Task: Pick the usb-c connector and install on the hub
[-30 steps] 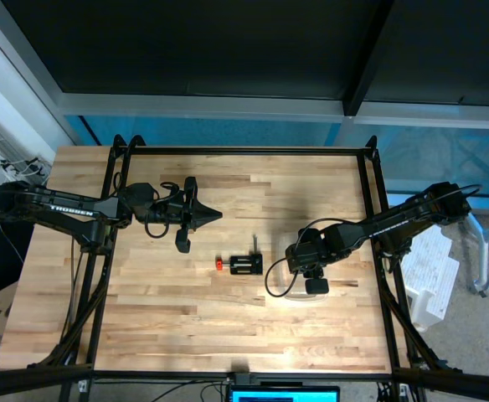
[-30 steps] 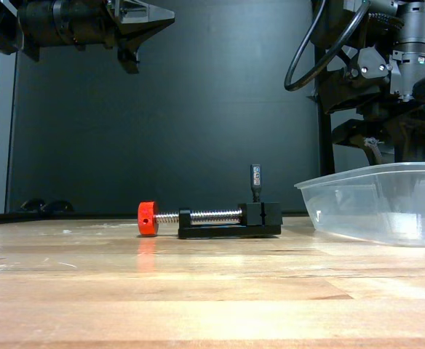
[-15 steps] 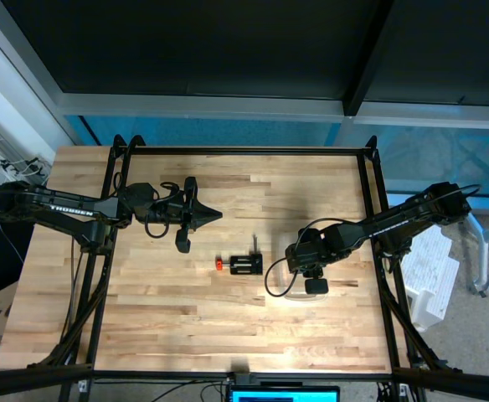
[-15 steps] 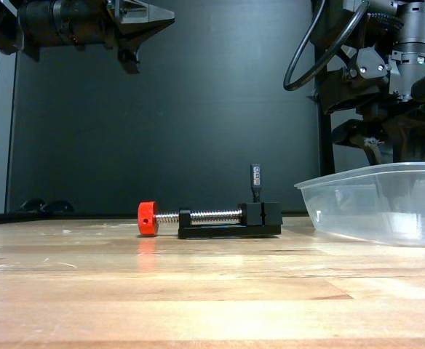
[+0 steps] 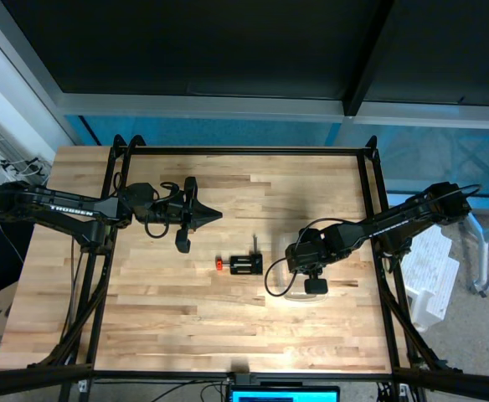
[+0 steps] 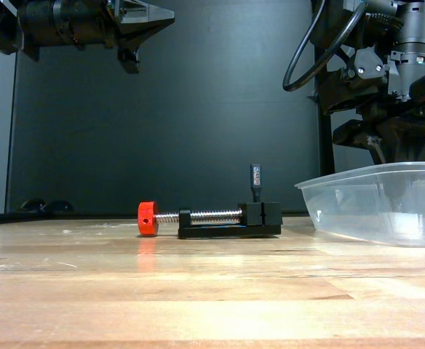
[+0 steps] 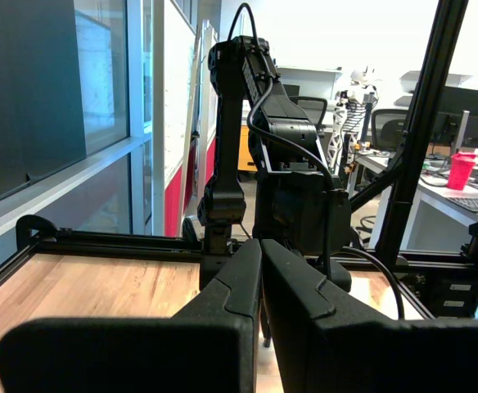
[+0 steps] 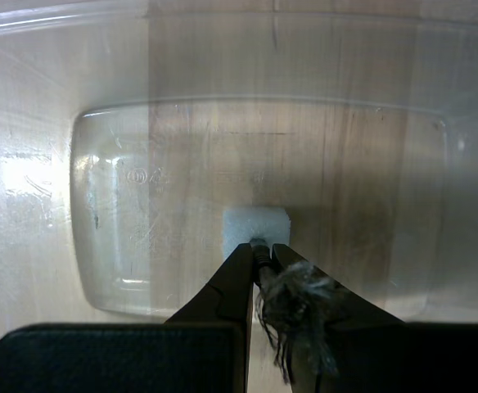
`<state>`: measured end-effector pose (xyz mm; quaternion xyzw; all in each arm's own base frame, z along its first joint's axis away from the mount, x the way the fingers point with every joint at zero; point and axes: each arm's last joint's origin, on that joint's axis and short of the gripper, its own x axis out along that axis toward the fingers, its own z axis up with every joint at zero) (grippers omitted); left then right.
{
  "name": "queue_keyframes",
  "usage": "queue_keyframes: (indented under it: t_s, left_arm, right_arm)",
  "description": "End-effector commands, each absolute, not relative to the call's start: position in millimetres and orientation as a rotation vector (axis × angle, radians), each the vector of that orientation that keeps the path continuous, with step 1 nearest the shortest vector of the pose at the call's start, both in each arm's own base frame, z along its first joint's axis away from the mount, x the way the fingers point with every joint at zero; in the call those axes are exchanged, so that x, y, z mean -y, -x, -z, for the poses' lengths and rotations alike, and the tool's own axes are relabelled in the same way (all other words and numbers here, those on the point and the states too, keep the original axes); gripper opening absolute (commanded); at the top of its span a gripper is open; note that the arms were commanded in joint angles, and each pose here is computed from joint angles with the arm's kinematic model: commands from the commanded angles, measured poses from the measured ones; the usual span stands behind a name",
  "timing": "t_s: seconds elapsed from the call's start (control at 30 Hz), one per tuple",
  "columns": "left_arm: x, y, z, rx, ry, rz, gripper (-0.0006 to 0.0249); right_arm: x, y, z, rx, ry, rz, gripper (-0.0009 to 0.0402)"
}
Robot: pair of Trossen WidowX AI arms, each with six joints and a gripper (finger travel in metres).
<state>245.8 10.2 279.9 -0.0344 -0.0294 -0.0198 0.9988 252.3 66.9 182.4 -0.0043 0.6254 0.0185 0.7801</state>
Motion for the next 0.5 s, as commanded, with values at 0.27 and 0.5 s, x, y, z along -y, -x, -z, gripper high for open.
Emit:
queue_keyframes:
  t_s: [0.27, 0.5]
  left_arm:
    - [-10.2, -245.9, -279.8, 0.059, 0.069, 0.040, 0.0000]
    - [-10.2, -245.9, -279.8, 0.059, 0.069, 0.040, 0.0000]
  right_arm:
    - [-66.4, -249.9, -186.5, -1.348, 0.008, -0.040, 0.0000]
    - [-65.9, -248.1, -207.3, -1.328, 0.005, -0.044, 0.0000]
